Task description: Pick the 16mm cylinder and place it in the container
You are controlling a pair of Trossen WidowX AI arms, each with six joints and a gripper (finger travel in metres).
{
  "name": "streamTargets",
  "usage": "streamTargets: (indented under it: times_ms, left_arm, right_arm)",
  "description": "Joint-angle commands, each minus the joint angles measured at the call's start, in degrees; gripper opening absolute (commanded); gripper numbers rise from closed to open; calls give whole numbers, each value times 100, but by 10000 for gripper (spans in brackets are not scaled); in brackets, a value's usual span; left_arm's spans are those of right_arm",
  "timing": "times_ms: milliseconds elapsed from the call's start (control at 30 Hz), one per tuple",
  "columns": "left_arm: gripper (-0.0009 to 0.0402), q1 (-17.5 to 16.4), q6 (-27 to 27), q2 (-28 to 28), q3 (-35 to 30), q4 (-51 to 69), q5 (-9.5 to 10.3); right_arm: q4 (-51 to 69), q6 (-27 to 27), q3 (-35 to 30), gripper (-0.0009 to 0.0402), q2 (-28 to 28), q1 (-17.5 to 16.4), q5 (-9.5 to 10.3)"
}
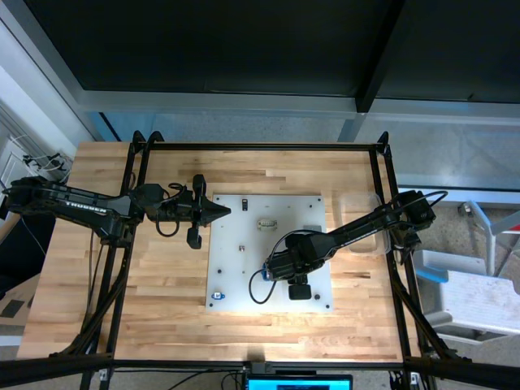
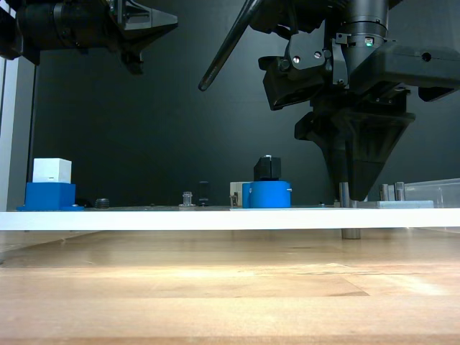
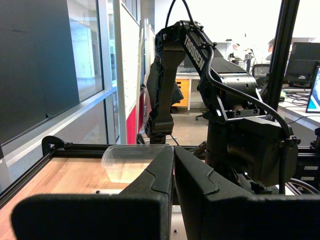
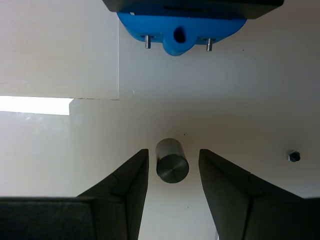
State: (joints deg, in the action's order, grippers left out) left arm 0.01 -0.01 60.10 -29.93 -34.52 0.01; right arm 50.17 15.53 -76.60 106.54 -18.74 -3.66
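Note:
The 16mm cylinder (image 4: 172,161) is a short grey metal pin standing upright on the white task board (image 1: 236,276). My right gripper (image 4: 172,151) hangs over it, open, with a finger on either side and a gap to each. In the high view the right gripper (image 1: 299,285) covers the cylinder near the board's front right. The low view shows the right gripper (image 2: 353,188) tip just above the board. The container (image 1: 361,224), a clear tub, sits on the wood right of the board, also seen as the container (image 3: 131,161). My left gripper (image 1: 213,210) is shut, parked above the board's left edge.
A blue base with a white cube (image 2: 49,185) stands at the board's left, and a blue round fixture (image 2: 269,192) with a black cap sits mid-board. A small blue part (image 1: 217,296) lies at the front left corner. A black frame rail (image 1: 260,147) rings the table.

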Motion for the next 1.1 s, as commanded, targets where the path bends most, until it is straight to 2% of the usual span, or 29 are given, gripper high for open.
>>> streamTargets:
  times_ms: [33,300,600,1100]
  left_arm:
    - [0,0,0,0,-2,0,0]
    - [0,0,0,0,-2,-2,0]
    - [0,-2,0,0,-2,-2,0]
    - [0,0,0,0,-2,0,0]
  right_arm:
    - [2,7,-4,118,-2,-2,0]
    - [-15,0,-4,76,-2,-4,0]
    - [-15,0,-4,47,-4,-7,4]
    - [35,-4,-72,37,-118,-13,20]
